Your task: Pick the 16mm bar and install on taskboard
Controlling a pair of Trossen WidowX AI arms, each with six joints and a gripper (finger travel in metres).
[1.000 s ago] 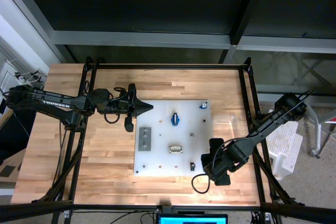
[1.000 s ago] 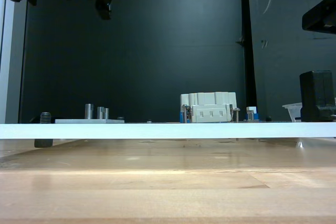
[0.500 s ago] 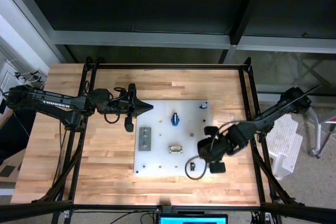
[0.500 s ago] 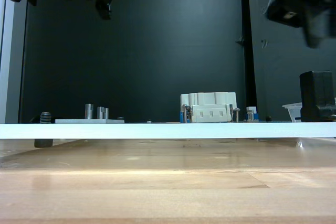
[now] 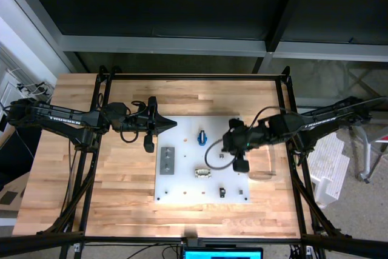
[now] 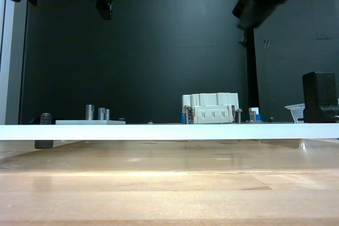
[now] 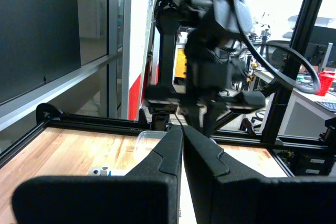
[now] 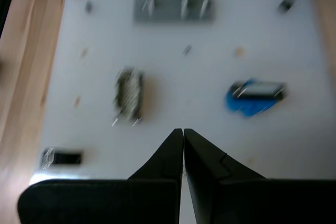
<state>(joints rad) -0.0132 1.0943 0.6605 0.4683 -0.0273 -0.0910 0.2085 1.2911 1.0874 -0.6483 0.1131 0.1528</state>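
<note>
The left gripper [image 5: 173, 124] hangs above the far left corner of the board [image 5: 182, 181], its arm reaching in level from the left edge of the table [image 5: 121, 204]. Its fingers [image 7: 168, 153] are pressed together with nothing between them.

The right gripper [image 5: 229, 142] is over the right half of the board, high above it, and its arm comes in from the right edge. It points down and leftward across the board. From its own camera, the two fingers [image 8: 202, 156] meet at the tips, empty, and below them lie the connector [image 8: 129, 94] and the blue part [image 8: 255, 96].

Neither gripper holds the bar. Three metal pegs [image 6: 90, 112] stand upright in the grey block [image 5: 166, 161] on the left side of the board, one taller than the other two. The bar may be one of these, but from here I cannot tell which, or whether it is there at all. The white connector sits near the middle of the board, the blue part farther back, and both are well apart from the block.
</note>
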